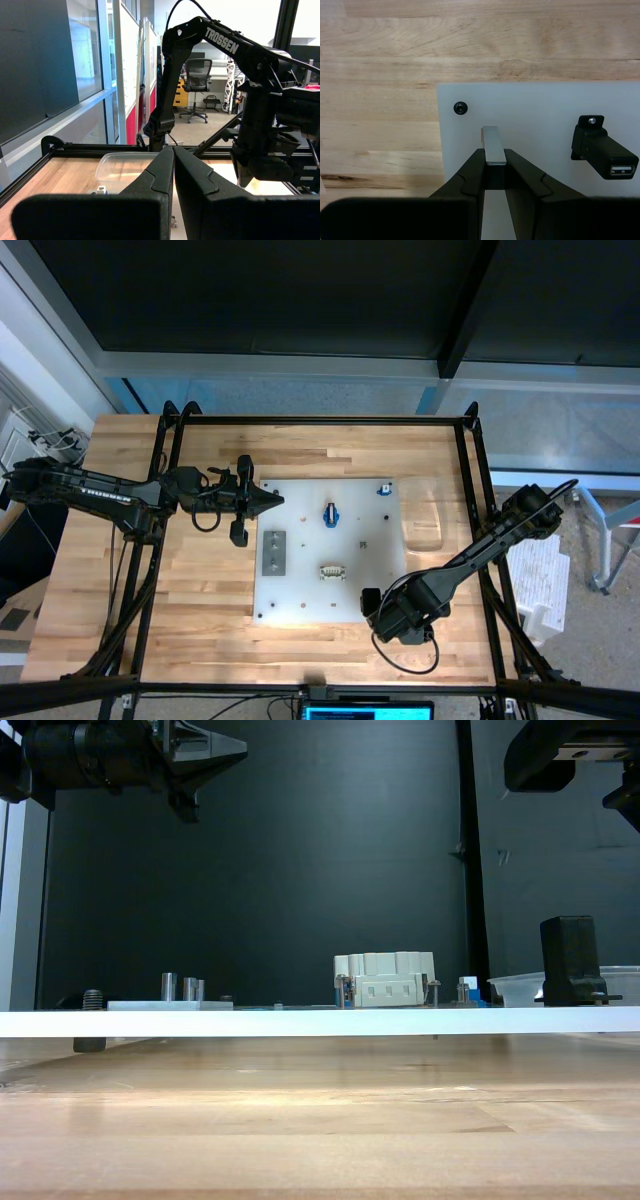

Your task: Pick the 16mm bar and install on taskboard

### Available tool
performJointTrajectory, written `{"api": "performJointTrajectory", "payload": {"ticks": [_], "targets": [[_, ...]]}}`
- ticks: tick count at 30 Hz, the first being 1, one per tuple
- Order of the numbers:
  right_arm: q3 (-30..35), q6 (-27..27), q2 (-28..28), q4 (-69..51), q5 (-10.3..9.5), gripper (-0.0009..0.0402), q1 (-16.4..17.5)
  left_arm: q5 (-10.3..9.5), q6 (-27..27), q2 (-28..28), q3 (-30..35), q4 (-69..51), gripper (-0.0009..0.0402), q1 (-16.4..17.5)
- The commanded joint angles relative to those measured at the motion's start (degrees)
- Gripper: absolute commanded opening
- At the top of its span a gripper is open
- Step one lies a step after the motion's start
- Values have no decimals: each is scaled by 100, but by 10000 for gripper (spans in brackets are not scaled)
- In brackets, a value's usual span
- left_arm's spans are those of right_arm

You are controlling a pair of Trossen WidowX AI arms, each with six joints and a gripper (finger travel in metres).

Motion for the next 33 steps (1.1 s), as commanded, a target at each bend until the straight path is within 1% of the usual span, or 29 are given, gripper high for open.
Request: {"api": "performJointTrajectory", "payload": {"ticks": [1,11,33], "targets": [[-7,-33,2,-11,-9,0,-28,0,0,2,2,2,0,2],[-120,-42,2,28,-11,0,-79,0,0,2,2,2,0,2],[-177,-39,2,155,9,0,-79,0,0,2,2,2,0,0]]}}
